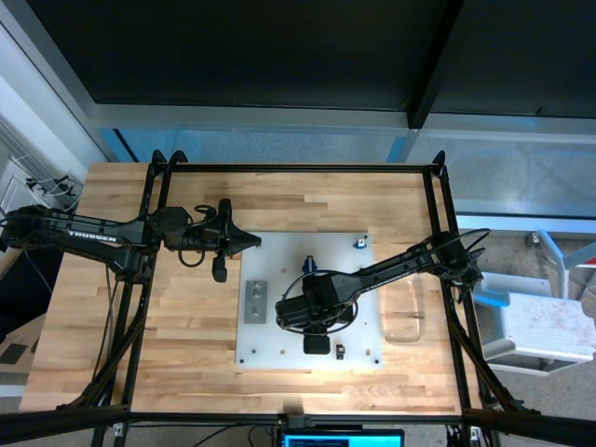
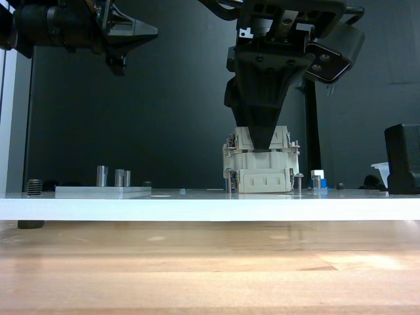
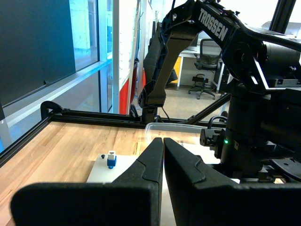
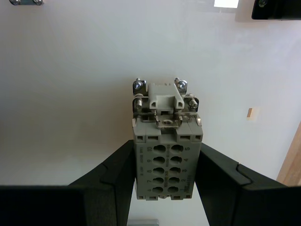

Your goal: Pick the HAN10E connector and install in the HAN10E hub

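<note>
The off-white HAN10E connector (image 4: 164, 172), with two rows of dark contact holes, is held between my right gripper's (image 4: 167, 150) black fingers (image 4: 117, 174), which press on its two long sides. In the low view my right gripper (image 2: 262, 141) points straight down and the connector (image 2: 244, 139) sits on top of the beige HAN10E hub (image 2: 262, 180) on the white plate (image 2: 197, 207). The hub's end with silvery tabs (image 4: 162, 101) shows beyond the connector. My left gripper (image 1: 251, 242) hovers shut and empty over the plate's back left corner, its tips (image 3: 163, 143) together.
A grey metal block (image 1: 256, 301) with pegs lies on the plate's left side. Blue upright parts (image 1: 310, 265) stand at the back. A black holder (image 1: 317, 346) sits near the plate's front. A clear tub (image 1: 402, 312) rests right of the plate.
</note>
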Controlling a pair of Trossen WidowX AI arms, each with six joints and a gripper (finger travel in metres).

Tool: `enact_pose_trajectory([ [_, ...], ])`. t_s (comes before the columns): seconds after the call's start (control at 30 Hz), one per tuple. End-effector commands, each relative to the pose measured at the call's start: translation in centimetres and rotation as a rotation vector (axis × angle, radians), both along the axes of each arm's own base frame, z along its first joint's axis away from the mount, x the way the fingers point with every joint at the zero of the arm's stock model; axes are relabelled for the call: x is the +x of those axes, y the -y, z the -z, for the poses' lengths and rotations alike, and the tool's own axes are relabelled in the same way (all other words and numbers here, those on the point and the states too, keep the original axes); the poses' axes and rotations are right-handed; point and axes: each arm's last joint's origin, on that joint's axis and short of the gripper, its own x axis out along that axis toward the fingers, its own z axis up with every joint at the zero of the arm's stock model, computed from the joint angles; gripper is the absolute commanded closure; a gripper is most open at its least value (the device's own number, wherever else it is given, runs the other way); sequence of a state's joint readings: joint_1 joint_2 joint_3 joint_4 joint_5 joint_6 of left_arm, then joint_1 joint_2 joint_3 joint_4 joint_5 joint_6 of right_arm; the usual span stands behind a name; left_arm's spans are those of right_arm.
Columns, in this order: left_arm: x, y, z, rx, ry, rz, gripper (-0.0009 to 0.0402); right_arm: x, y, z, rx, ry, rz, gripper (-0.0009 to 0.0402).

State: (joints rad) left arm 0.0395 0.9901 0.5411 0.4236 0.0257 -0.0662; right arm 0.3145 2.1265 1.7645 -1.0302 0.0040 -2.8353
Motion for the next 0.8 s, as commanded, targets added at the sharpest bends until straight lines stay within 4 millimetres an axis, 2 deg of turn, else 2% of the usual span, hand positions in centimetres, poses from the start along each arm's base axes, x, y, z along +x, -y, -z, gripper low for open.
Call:
enact_pose_trajectory([
  [0.03, 0.0, 0.0, 0.0, 0.000, 0.000, 0.000, 0.0393, 0.0, 0.0, -0.3, 0.003, 0.009, -0.003, 0.0265],
  [0.23, 0.0, 0.0, 0.0, 0.000, 0.000, 0.000, 0.0393, -0.2, 0.1, -1.0, 0.006, 0.025, -0.006, 0.0179],
  [0.4, 0.0, 0.0, 0.0, 0.000, 0.000, 0.000, 0.0393, -0.4, 0.1, -1.7, 0.007, 0.042, -0.016, 0.0129],
  [0.57, 0.0, 0.0, 0.0, 0.000, 0.000, 0.000, 0.0393, -0.6, 0.2, -2.4, 0.008, 0.058, -0.027, 0.0107],
  [0.8, 0.0, 0.0, 0.0, 0.000, 0.000, 0.000, 0.0393, -1.0, 0.4, -3.7, -0.013, 0.101, -0.019, 0.0100],
])
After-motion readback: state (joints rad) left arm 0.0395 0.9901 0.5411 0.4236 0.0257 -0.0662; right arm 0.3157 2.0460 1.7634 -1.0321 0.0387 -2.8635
